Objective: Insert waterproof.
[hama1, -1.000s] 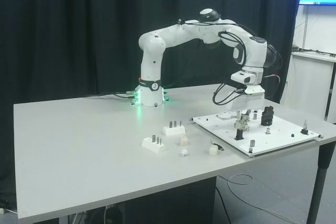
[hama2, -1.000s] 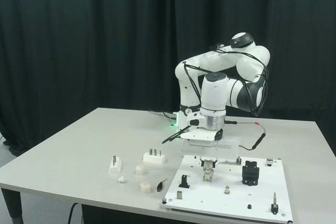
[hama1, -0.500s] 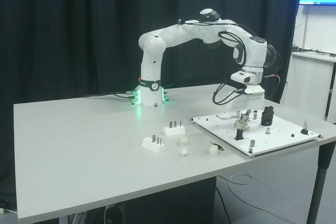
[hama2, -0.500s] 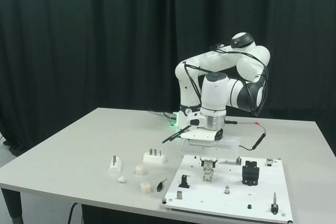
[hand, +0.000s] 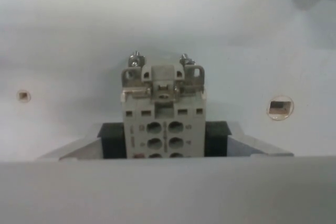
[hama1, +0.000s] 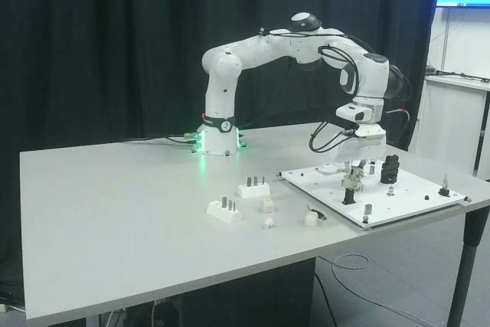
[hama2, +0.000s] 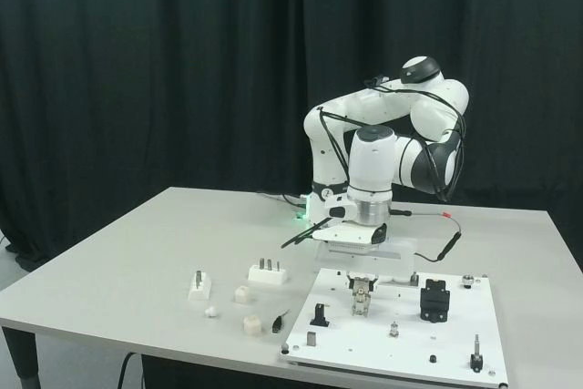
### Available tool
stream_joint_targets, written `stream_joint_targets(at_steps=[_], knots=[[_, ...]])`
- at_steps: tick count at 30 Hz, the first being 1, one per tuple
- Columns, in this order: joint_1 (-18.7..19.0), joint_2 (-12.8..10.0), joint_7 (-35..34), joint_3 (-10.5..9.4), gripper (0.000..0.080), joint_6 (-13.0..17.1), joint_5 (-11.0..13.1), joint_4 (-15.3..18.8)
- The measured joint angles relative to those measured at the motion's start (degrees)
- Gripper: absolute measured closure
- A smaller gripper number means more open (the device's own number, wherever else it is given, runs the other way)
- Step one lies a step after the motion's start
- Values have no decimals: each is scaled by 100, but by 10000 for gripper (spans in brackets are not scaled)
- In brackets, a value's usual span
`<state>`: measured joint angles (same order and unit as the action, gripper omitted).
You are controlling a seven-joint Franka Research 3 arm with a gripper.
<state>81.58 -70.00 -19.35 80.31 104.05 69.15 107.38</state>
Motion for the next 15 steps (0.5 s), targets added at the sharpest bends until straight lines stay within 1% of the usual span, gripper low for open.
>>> stream_joint_targets(at_steps=[8,15], knots=[[-10,4,-21,6,493,-8,40,12],[-23,8,-21,18,493,-21,125,36]])
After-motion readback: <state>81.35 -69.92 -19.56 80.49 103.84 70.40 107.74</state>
